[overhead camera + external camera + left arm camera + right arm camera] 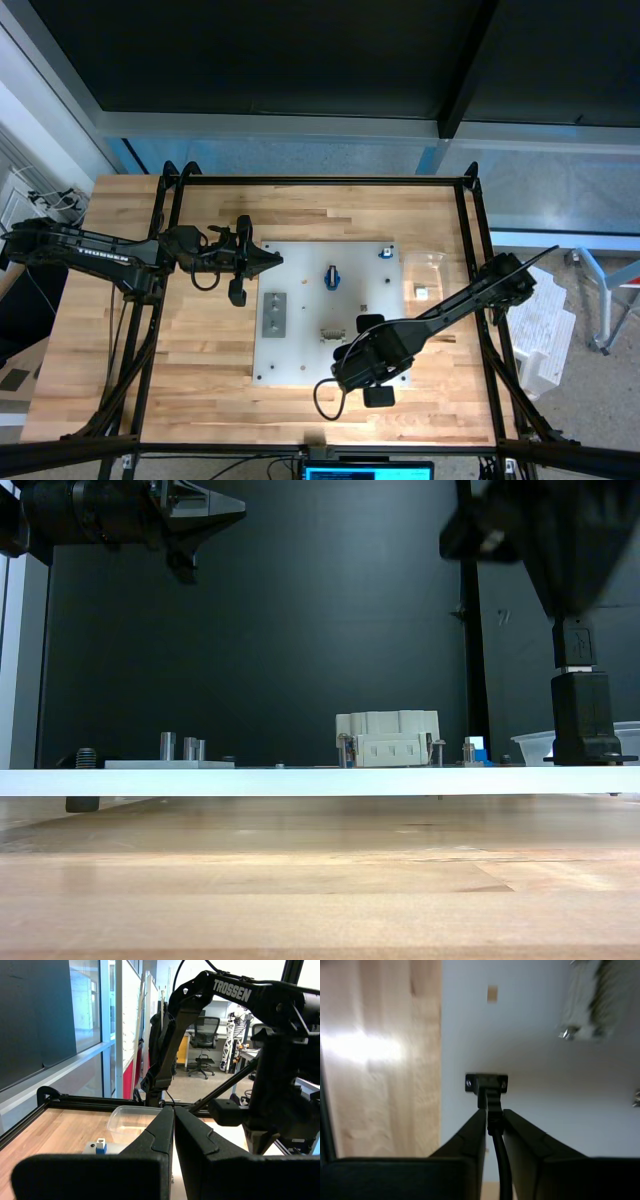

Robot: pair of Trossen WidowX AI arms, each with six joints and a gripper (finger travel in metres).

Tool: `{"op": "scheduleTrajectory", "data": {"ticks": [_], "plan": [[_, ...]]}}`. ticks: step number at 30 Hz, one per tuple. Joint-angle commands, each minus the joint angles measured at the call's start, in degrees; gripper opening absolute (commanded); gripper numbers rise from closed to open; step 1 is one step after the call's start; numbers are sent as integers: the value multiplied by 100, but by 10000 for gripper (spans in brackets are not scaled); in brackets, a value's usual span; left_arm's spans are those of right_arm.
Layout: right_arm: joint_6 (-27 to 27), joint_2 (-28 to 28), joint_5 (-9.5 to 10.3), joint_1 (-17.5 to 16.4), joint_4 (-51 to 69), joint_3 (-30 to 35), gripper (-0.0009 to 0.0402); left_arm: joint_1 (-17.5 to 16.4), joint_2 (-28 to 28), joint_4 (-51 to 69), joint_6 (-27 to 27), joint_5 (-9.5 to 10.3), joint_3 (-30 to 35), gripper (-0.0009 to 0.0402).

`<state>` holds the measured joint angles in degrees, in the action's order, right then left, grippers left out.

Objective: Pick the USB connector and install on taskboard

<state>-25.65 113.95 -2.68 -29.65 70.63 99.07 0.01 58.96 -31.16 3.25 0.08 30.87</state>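
right arm reaches in from right edge, right gripper (494, 1114) pointing down over near right part of taskboard (300, 345), clenched on usb connector (492, 1099). plug black, upright, tip meeting black socket (486, 1083) just beside board edge. cream connector (388, 738) apart, bare board between. left gripper (268, 260) fingers pressed together, raised over far left board corner.

Wooden table (200, 380) is carrying a white taskboard (300, 340) lying flat at mid-table; a small clear plastic tray (425, 257) is sitting just beside the board's right edge.
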Motion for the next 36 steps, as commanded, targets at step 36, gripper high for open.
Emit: {"op": "scheduleTrajectory", "data": {"ticks": [36], "plan": [[258,-1318,-184,37,181,-229,180,-2,0,-2,-2,-2,2,0]]}}
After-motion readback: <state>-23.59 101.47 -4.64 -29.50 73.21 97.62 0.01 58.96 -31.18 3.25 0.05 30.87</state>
